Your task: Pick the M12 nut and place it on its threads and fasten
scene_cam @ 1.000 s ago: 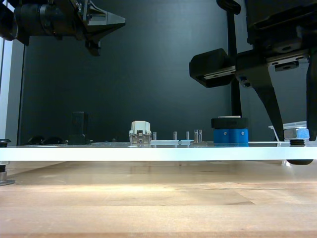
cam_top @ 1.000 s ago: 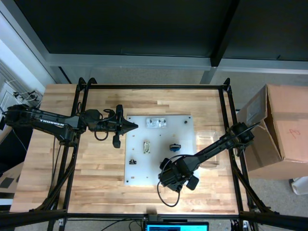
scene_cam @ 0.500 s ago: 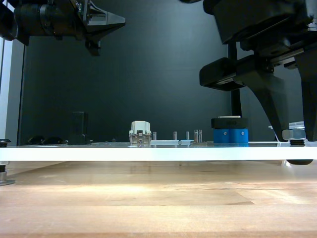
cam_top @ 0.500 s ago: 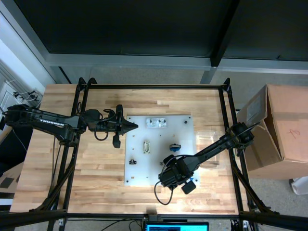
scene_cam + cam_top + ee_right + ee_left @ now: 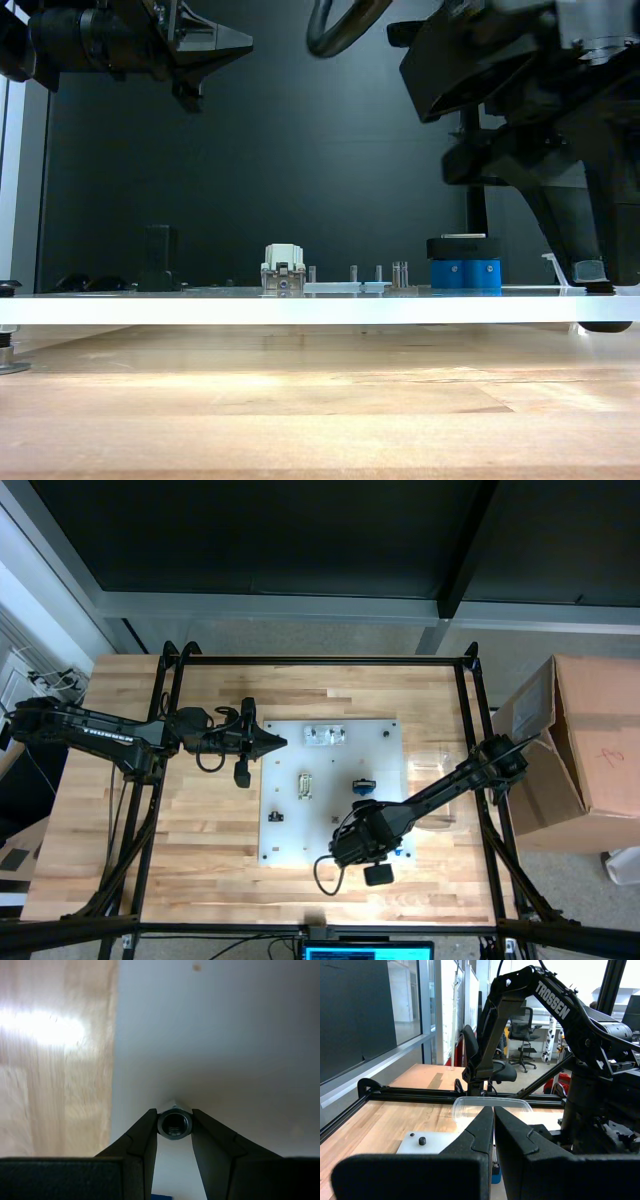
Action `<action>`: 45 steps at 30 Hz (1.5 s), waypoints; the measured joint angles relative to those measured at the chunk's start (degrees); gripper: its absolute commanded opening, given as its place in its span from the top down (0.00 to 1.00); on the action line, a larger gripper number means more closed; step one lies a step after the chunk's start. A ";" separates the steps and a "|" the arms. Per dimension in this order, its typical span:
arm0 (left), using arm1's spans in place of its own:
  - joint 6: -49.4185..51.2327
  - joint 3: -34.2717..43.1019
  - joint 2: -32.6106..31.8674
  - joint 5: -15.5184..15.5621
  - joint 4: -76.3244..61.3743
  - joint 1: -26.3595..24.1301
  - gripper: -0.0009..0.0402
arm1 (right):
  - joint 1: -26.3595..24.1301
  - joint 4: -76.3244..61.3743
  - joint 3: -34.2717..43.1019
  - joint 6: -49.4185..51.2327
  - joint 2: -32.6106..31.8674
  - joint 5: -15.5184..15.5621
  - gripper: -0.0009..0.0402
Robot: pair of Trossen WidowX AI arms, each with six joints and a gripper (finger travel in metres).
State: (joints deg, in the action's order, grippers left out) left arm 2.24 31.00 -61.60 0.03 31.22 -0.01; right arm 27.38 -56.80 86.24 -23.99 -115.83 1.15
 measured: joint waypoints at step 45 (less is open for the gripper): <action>0.02 0.00 0.00 0.02 0.02 0.00 0.98 | 0.04 0.59 0.02 -60.39 0.02 0.13 0.74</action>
State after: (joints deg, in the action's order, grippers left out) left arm 2.26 31.00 -61.60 0.05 31.24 -0.01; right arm 27.42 -56.21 86.26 -84.38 -115.81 1.28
